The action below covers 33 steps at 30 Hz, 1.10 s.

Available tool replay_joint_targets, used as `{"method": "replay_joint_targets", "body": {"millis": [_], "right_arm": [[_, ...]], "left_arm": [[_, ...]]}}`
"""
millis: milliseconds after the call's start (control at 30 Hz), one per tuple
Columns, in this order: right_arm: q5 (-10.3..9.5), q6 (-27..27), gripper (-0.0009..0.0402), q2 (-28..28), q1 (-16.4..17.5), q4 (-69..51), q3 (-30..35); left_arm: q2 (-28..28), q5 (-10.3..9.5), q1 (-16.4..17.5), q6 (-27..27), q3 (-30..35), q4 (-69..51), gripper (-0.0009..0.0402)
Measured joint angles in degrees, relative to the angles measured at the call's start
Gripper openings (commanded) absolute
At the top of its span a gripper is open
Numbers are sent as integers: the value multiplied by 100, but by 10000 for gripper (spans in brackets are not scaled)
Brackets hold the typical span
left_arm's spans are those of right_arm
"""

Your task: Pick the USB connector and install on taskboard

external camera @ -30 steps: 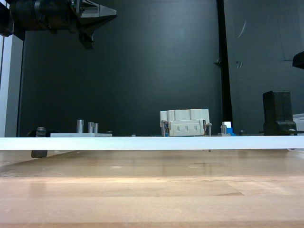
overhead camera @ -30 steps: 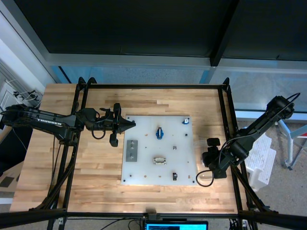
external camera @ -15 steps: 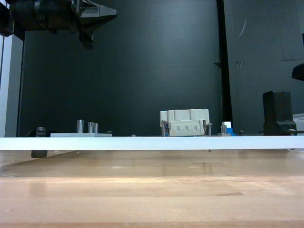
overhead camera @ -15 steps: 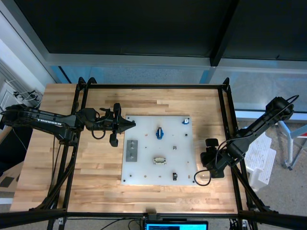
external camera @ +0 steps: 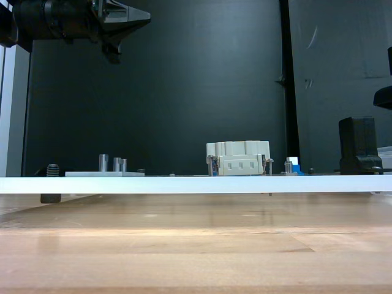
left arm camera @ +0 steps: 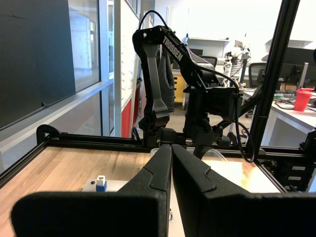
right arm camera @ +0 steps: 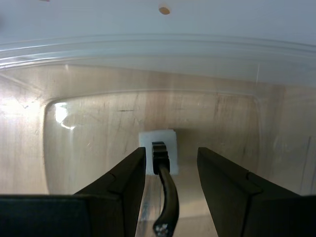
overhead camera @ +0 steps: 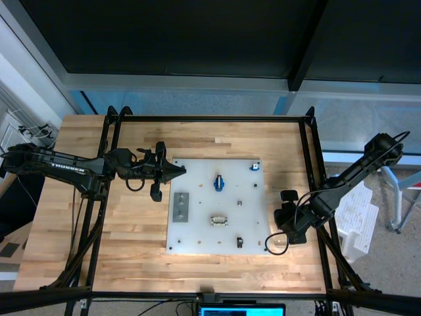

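Note:
The USB connector [right arm camera: 159,149] is a tiny black plug with a black cable, resting against a small white square piece [right arm camera: 170,140] inside a clear plastic tray [right arm camera: 94,113]. My right gripper [right arm camera: 171,153] is open and hangs over the tray, with one finger on each side of the plug and not touching it. In the high view the right gripper [overhead camera: 283,232] is just off the right edge of the taskboard [overhead camera: 197,227]. My left gripper [overhead camera: 179,170] is shut, empty, and held high over the board's far left edge.
The board carries a grey metal block [overhead camera: 179,207], a blue upright part [overhead camera: 219,183], a beige multi-pin connector [overhead camera: 219,221] and a small black socket [overhead camera: 240,242]. A black frame [overhead camera: 309,171] borders the table. A cable loop [overhead camera: 276,245] lies by the right gripper.
The right arm has shifted slightly left toward the board and come down a little over the tray. The left arm has not moved.

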Motion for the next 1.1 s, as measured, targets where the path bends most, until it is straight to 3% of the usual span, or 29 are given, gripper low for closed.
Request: {"method": "replay_joint_targets", "body": {"millis": [500,1100], "right_arm": [[-52,-39,102,107,-4,52,-15],[-85,-63,-1,107,-4,50,-15]], "left_arm": [[0,2,0,-2,0,0,0],[0,0,0,-2,0,0,0]]}}
